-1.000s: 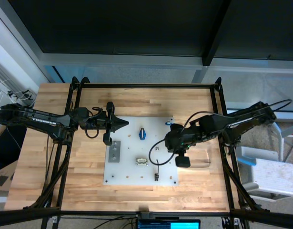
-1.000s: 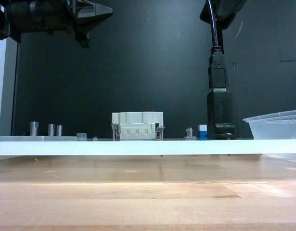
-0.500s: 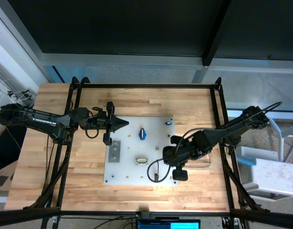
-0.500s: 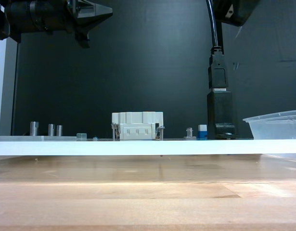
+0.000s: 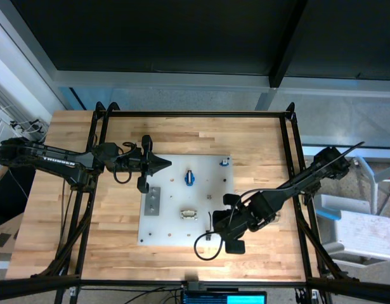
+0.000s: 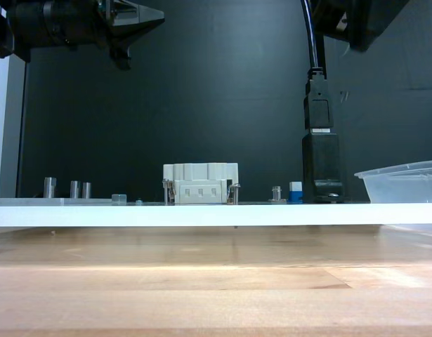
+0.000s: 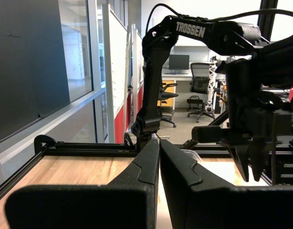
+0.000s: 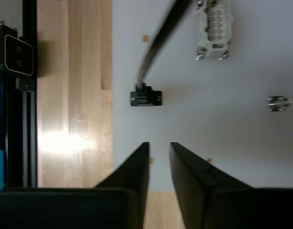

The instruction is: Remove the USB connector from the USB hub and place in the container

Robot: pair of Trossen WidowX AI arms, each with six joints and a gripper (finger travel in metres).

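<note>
**Right gripper.** My right gripper (image 8: 159, 145) hangs above the USB hub (image 8: 146, 98), clear of it and slightly to one side. My fingers (image 8: 136, 171) stand a narrow gap apart. They hold nothing, and only the white board (image 8: 241, 143) shows between them.

**USB connector.** The USB connector (image 6: 319, 105) is seated upright in the top of the USB hub. Its cable (image 6: 311, 38) rises straight from the plug. In the high view it curls into a loop on the near side of the hub.

**Container.** The container (image 6: 402, 184) sits to the right of the hub, near it but not touching.

**Other items.** A beige multi-pin connector (image 6: 200, 184) stands to the left of the hub, apart from it.

**Left gripper.** My left gripper (image 7: 159, 140) is well apart from the hub, far to its left, beyond it and raised. Its fingers are pressed together tip to tip, with nothing between them.
</note>
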